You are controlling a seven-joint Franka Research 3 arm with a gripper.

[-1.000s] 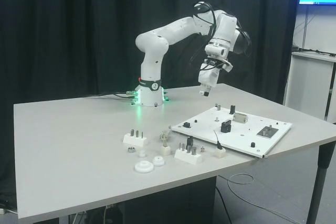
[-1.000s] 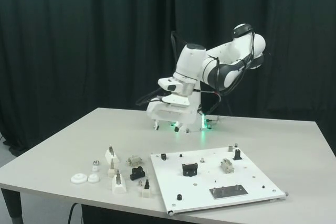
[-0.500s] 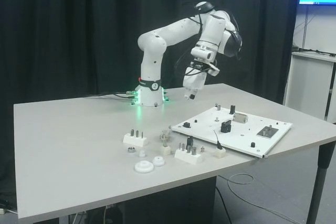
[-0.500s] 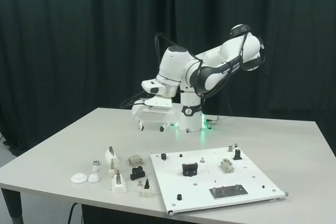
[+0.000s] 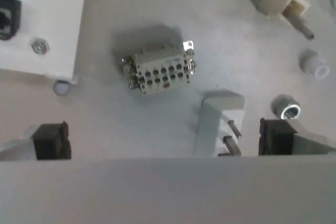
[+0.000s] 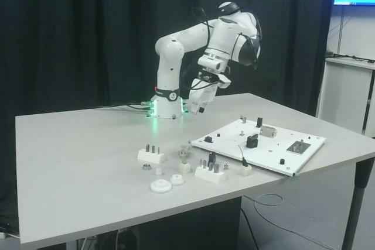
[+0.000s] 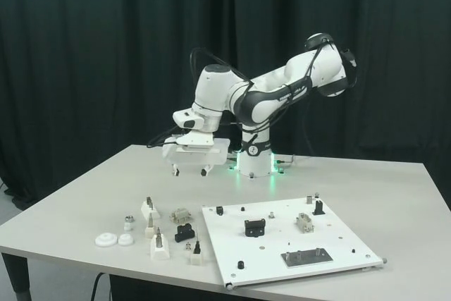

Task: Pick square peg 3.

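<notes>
Gripper (image 7: 189, 170) is held high, fingers spread and empty, while square peg 3, taken to be 1 of the upright pegs in the white holder (image 7: 149, 210), is stood well below, nearer the table's front edge.

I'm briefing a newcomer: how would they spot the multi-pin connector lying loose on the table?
Start at the white board on the grey table. Just off its corner lies the connector, a blocky piece whose face is a grid of holes, unlike the peg holder and rings beside it.
</notes>
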